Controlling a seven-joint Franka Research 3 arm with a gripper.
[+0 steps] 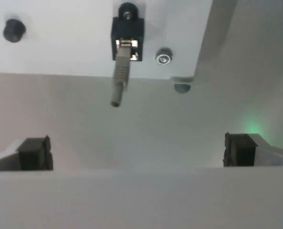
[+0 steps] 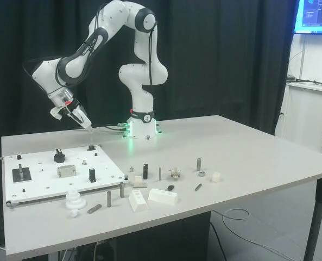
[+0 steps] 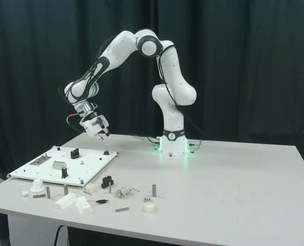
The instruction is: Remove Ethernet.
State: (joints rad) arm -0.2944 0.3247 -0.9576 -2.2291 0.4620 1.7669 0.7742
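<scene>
The 2 fingertips (image 1: 35, 153) stand wide apart with nothing between them, so the gripper (image 1: 136, 152) hangs empty above the far edge of the white board (image 1: 65, 43), tilted down toward it. Beyond the fingers, the grey Ethernet plug (image 1: 121, 64) sits seated in its black socket (image 1: 127, 36) on the board's far right corner, its short boot pointing off the board, probably left accessible for a pinch and pull
</scene>
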